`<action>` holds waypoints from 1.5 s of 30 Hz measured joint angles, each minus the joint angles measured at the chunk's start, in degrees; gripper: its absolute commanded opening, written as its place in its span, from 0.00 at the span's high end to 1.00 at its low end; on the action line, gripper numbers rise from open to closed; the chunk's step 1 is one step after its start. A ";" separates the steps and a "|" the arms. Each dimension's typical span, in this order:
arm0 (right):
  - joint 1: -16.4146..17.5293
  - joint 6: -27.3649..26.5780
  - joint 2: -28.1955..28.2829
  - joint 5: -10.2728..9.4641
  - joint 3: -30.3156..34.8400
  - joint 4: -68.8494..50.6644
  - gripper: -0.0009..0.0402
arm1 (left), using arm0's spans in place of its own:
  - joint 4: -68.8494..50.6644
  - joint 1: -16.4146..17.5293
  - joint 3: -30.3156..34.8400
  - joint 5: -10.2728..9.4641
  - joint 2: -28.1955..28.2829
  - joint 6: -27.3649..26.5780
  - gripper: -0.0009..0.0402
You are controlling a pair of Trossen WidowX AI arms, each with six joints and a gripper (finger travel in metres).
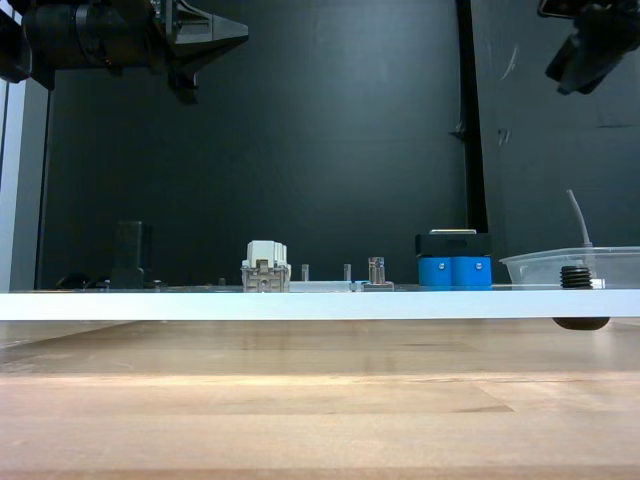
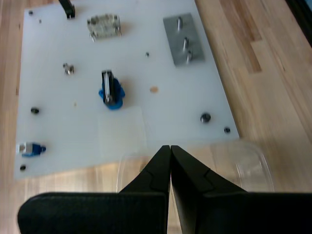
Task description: Pick the RJ45 connector and install on taskboard
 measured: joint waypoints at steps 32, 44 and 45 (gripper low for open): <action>-15.13 -13.81 7.19 -0.48 3.17 -15.34 0.98 | 0.00 0.00 0.00 -0.02 0.00 0.00 0.98; -22.49 -18.01 13.42 -0.63 3.13 -15.30 0.79 | 0.00 0.00 0.00 0.00 0.00 0.00 0.98; -22.51 -18.01 13.73 -0.61 3.02 -15.30 0.76 | 0.00 0.00 -0.02 0.00 -0.02 0.00 0.98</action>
